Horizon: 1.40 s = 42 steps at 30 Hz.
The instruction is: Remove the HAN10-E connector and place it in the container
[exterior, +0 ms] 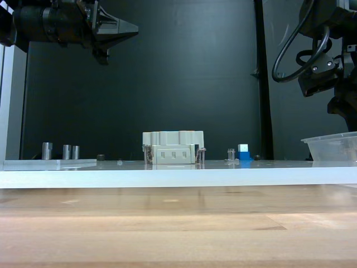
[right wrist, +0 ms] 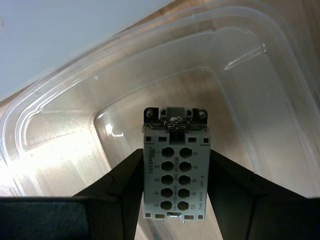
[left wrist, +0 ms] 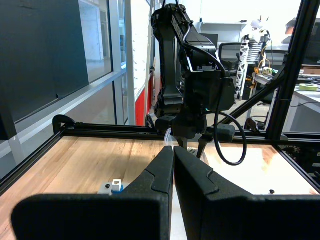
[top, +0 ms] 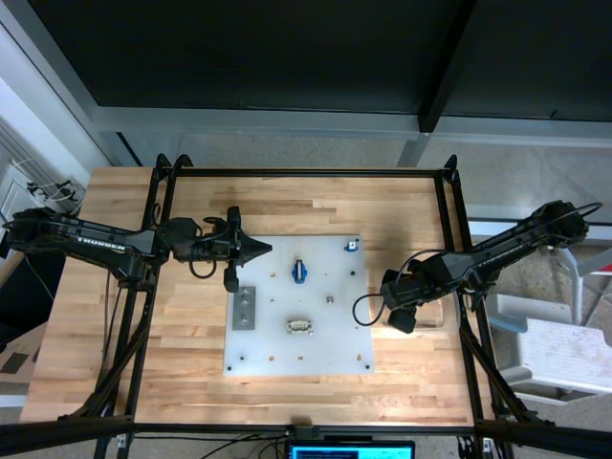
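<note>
The HAN10-E connector (right wrist: 175, 170), a light-grey block with ten numbered holes and a metal clip on its end, is held between the fingers of my right gripper (right wrist: 176, 186), which is shut on it. It hangs over the inside of the container (right wrist: 240, 55), a clear plastic tray. In the high view the right gripper (top: 403, 319) is just off the white board's right edge, above the container (top: 438, 314). My left gripper (top: 265, 249) hovers shut and empty over the board's far left part, high in the low view (exterior: 133, 26).
On the white board (top: 325, 359) stand a beige-grey connector base (top: 299, 327), a blue upright piece (top: 298, 272), a grey metal plate with round holes (top: 247, 308) and a small blue-white part (top: 352, 246). A black frame surrounds the table.
</note>
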Available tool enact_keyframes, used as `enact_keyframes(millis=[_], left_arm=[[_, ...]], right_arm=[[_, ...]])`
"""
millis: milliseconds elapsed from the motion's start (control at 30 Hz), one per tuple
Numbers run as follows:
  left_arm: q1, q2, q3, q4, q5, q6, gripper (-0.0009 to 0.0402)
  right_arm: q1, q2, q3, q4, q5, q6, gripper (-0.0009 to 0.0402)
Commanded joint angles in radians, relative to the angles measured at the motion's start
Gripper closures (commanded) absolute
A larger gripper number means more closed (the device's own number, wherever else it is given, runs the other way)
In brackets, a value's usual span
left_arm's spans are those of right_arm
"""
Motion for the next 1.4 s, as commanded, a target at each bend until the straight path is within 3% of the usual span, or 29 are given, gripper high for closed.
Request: enact_keyframes(millis=[33, 433, 633, 1400], left_arm=[[0.000, 0.000, 0.000, 0.000, 0.000, 0.000, 0.0393], [0.000, 0.000, 0.000, 0.000, 0.000, 0.000, 0.0393], [0.000, 0.000, 0.000, 0.000, 0.000, 0.000, 0.0393], [0.000, 0.000, 0.000, 0.000, 0.000, 0.000, 0.0393]], right_arm=[[0.002, 0.001, -0.001, 0.000, 0.000, -0.002, 0.0293], [0.008, 0.001, 0.003, 0.005, -0.001, 0.002, 0.0161], [0.010, 0.000, 0.008, 0.005, -0.003, 0.002, 0.0115], [0.015, -0.119, 0.129, -0.226, -0.011, 0.002, 0.0107]])
